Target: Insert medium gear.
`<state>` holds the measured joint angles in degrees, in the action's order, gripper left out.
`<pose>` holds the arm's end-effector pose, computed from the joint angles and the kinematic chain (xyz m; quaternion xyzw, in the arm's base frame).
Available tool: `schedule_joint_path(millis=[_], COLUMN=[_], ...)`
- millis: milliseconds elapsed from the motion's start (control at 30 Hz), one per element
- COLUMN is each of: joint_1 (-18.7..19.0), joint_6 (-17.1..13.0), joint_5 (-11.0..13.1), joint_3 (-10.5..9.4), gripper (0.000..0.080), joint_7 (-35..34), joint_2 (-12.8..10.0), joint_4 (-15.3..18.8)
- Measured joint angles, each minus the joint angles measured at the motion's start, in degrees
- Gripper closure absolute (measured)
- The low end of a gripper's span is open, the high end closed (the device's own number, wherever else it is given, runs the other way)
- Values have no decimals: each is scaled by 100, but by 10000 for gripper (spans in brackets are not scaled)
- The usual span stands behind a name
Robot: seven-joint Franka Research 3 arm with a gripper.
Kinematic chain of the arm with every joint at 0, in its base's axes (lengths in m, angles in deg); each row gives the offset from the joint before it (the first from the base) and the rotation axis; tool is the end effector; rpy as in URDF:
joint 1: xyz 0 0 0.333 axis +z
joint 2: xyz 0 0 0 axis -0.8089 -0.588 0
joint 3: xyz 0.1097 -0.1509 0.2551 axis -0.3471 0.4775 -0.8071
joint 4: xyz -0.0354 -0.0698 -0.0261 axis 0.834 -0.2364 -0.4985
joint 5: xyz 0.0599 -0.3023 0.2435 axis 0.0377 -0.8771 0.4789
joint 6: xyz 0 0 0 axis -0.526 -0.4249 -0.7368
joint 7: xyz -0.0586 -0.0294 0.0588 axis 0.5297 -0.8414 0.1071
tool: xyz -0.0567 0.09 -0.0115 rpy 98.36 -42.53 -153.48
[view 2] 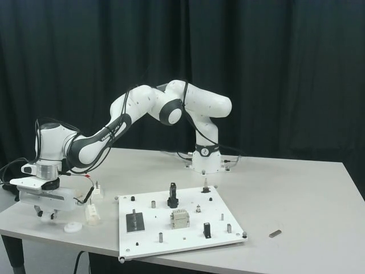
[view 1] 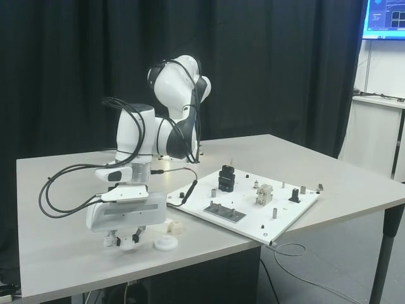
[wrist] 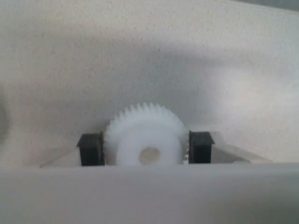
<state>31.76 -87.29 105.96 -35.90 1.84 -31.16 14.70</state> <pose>0.6750 -0.4426 0.2069 0.9448 -0.3158 0.0644 0.0596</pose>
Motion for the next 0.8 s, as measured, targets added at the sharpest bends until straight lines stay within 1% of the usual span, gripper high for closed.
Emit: schedule_joint_path(millis=[400, 800], joint_1=[5, 7], joint_6=[74, 75], joint_5=[0, 0], joint_3=[35, 39], gripper=[411, 411], joint_7=[0, -8], joint_2=[1, 2], joint_4=[-54, -69])
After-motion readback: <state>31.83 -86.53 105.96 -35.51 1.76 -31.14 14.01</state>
